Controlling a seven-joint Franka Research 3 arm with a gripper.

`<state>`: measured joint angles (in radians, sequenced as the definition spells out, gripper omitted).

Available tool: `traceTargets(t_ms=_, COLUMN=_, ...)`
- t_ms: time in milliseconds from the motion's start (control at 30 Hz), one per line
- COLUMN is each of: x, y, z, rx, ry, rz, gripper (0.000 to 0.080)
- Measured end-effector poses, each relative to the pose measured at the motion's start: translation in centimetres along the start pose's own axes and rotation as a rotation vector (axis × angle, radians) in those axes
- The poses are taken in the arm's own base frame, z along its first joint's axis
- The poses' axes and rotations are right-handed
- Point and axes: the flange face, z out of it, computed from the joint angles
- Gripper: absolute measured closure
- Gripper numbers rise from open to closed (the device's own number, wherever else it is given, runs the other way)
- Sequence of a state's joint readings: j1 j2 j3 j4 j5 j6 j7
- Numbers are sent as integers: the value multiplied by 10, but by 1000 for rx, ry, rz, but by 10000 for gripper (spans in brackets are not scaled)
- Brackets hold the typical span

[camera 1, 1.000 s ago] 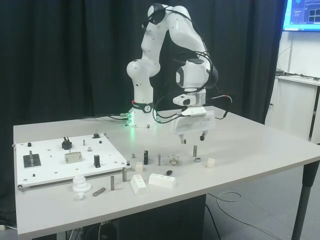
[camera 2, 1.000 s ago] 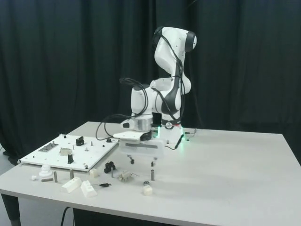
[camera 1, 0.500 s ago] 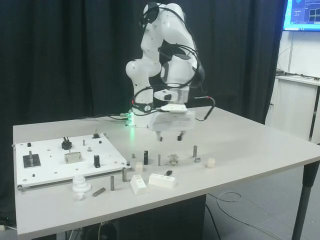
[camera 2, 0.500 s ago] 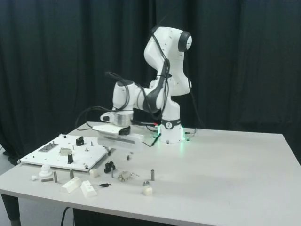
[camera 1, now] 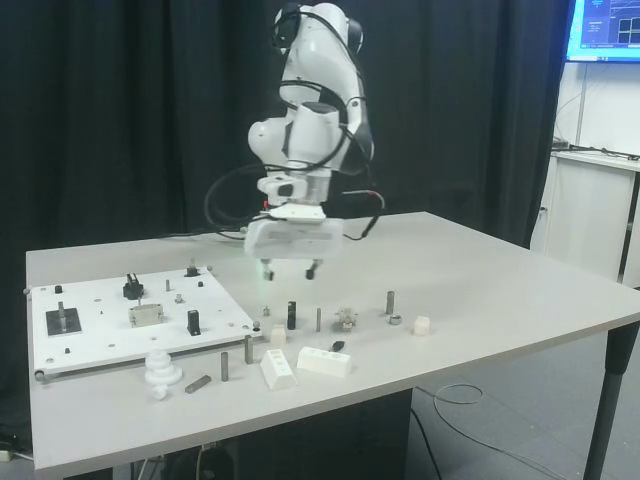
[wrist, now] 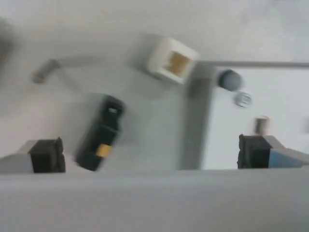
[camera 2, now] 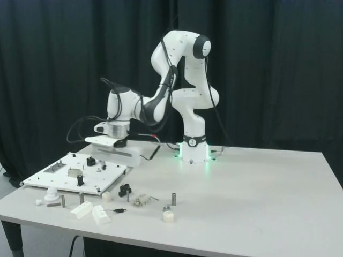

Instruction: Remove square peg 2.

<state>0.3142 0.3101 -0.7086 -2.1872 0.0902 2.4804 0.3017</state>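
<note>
While my gripper [camera 1: 287, 268] hangs empty with fingers spread above the white board's [camera 1: 100, 335] near edge, square peg 2 is, I think, the black peg [camera 1: 193, 321] upright on that board.

The white arm [camera 1: 305, 90] rises from its base, bends over at the top and reaches down. The wrist is turned so that the hand [camera 1: 287, 268] points straight down, hanging in the air. Its two fingers [wrist: 47, 155] stand wide apart, with nothing between them.
</note>
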Motion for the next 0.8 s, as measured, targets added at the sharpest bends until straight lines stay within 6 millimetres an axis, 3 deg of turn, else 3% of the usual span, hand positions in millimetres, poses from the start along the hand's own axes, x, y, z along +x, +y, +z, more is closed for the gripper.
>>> traceTargets(t_ms=800, x=30, y=132, z=15, rx=-31, ry=-26, rz=67, gripper=3)
